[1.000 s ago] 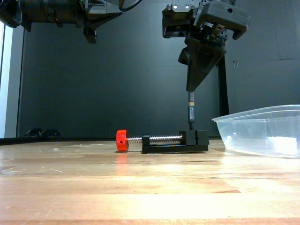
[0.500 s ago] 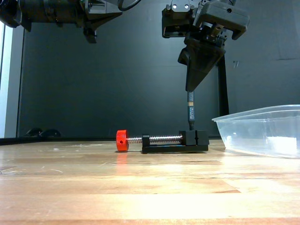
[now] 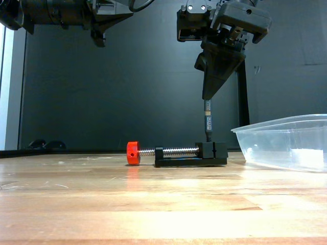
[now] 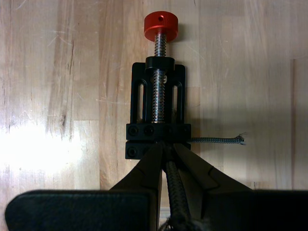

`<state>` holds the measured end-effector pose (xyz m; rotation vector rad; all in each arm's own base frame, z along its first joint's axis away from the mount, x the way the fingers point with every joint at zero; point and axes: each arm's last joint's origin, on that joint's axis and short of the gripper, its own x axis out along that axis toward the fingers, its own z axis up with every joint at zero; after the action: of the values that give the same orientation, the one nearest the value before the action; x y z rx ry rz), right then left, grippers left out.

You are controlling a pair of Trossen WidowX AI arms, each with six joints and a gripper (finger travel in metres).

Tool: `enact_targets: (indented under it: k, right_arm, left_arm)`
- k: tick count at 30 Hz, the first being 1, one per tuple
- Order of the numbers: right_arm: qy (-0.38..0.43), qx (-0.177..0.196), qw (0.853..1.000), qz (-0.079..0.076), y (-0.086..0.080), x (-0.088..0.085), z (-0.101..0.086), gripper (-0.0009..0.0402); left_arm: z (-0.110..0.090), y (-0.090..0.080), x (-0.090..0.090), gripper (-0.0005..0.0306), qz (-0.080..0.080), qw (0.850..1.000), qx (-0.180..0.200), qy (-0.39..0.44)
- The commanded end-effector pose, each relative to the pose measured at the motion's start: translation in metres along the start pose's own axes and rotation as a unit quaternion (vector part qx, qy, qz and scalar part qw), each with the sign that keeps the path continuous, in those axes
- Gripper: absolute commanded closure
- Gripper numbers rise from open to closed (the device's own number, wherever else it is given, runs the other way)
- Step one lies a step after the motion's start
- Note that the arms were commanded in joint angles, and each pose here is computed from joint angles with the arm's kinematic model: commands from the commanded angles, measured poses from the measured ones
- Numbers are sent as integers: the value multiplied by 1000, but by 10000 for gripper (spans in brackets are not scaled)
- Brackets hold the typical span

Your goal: Pick the usb-c connector and install on the hub

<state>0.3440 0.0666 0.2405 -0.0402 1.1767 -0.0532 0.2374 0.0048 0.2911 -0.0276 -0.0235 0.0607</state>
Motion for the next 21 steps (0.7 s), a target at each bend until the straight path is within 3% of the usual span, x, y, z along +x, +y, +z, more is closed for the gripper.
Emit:
enact_targets:
  k: [1,21]
  right_arm:
    - [2,4,1000,0,0,1,-1,393]
    - [4,28,1000,-1,0,1,-1,393]
  left_arm:
    - [0,0,0,300,0,1000,0,0]
    - [0,0,0,300,0,1000,0,0]
